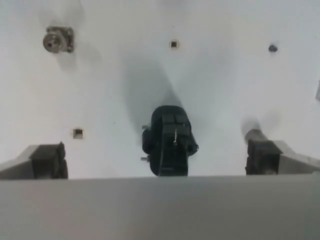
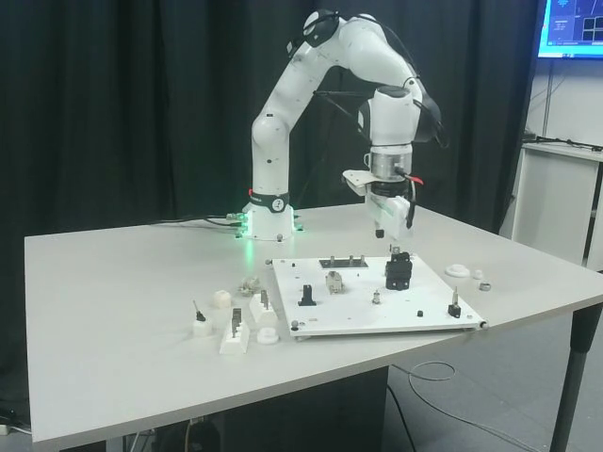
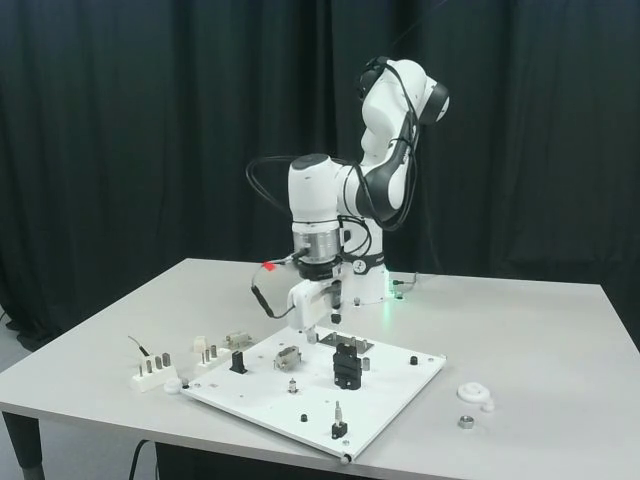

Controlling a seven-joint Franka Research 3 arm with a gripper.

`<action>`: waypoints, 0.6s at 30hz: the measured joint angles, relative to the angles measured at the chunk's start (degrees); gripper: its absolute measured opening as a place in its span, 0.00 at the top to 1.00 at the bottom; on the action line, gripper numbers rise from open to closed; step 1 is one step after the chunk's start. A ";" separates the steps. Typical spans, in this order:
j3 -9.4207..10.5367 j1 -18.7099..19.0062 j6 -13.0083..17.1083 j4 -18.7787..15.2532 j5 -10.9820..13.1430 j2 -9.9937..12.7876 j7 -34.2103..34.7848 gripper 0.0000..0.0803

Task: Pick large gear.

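While the gripper (image 2: pixel 390 237) hangs above the white board (image 2: pixel 415 315), its fingers are spread wide with nothing between them – the wrist view shows one fingertip on each side of a black block fixture (image 1: pixel 169 142) that stands on the board directly below. So the arm is parked over the board's middle, not over the task's part.

The large gear (image 3: pixel 471 392) looks to be the white toothed disc lying on the grey table (image 2: pixel 113 282), off the board; in the second room view it sits at about 4 o'clock from the gripper, with a small metal ring (image 3: pixel 466 421) just beside it. In the first room view the same disc (image 2: pixel 458 270) lies at about 3 o'clock of the board, near the table's far edge.

Judgement: approach not yet begun – the arm needs to travel sideways off the board, then descend with the fingers either side of the gear. It lies flat, so the grasp will have to catch its rim or hub.
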 joint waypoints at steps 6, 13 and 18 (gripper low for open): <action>0.00 -0.16 -2.33 1.42 -3.12 0.00 0.00 0.00; 0.00 -0.18 -4.25 2.83 -6.12 0.01 0.01 0.00; -0.01 -0.32 -5.65 3.90 -8.57 0.04 0.06 0.00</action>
